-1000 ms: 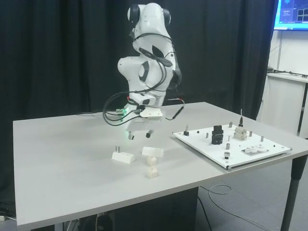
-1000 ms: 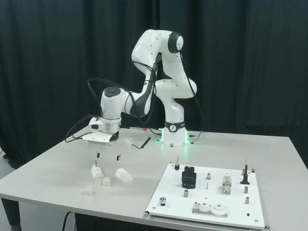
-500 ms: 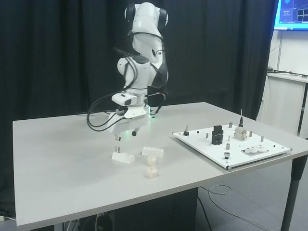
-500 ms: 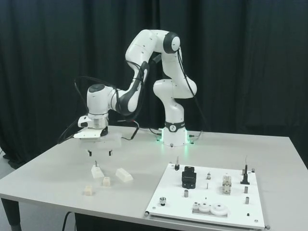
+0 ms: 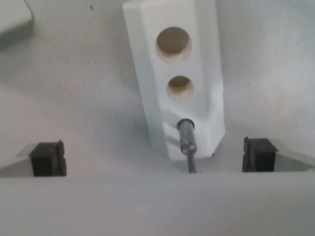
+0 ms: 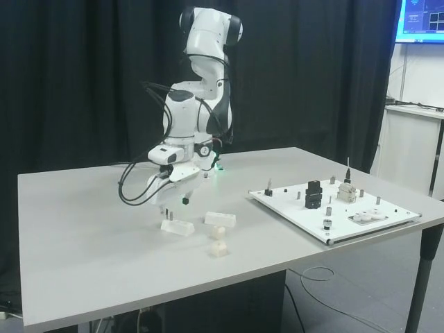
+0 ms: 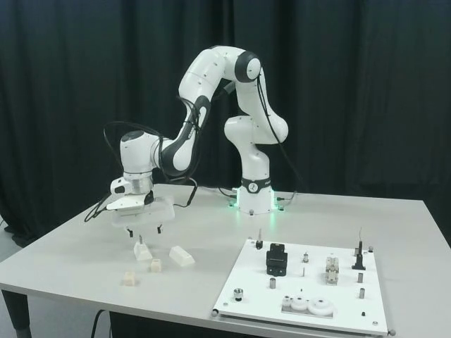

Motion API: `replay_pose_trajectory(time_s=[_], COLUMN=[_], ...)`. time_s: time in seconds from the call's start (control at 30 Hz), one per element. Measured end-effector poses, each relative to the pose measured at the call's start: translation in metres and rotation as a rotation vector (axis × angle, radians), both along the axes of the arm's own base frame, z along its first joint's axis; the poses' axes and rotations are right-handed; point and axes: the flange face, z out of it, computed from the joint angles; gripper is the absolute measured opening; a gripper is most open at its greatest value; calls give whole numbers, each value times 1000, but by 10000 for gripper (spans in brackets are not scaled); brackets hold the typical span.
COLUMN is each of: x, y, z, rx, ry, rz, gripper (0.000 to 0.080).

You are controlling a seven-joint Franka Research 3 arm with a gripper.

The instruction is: Pick round peg 2.

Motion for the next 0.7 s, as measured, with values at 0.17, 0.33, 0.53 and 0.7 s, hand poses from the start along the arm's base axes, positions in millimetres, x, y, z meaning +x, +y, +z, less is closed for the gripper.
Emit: replay_pose_trajectory(time_s=[0.17, 0.33, 0.53, 0.7], x=[-4, -8, -10, -11], y=[-1, -2, -2, -2], z=[-12, -20, -24, -25], rx=[2, -11, -19, -23], ry=[-10, -17, -24, -33], rz=[8, 15, 10, 4], gripper=[800, 800, 800, 800])
